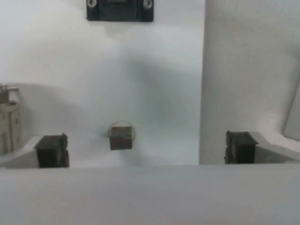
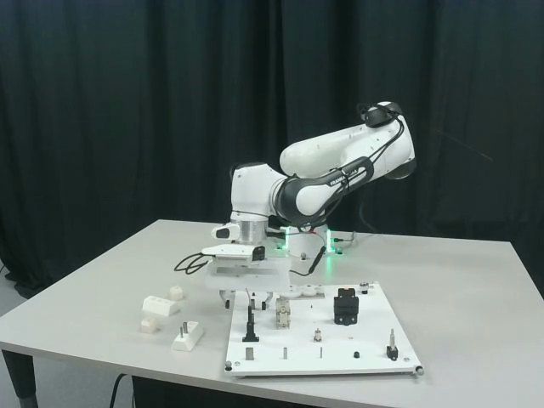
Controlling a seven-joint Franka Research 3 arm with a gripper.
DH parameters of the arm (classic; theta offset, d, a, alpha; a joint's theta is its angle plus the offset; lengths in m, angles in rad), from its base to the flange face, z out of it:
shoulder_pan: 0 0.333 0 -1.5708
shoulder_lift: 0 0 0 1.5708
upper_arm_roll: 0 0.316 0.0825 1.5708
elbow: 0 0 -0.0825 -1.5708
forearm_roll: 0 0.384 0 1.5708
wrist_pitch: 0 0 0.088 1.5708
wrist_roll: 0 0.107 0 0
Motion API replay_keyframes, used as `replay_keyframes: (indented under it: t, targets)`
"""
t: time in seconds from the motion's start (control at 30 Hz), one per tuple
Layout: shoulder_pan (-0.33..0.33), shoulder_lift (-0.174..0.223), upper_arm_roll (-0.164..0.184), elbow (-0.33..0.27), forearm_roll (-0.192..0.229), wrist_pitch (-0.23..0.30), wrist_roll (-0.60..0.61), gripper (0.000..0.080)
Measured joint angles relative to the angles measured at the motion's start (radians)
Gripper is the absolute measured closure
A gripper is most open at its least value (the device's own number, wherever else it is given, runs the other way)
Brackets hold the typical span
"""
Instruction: Pick square peg 2.
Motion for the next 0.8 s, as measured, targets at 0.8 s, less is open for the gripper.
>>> replay_keyframes:
  t: [0.8]
  targets:
    - [-0.018,0.003,-0.016,0.014,0.000,0.027,0.000,0.0003]
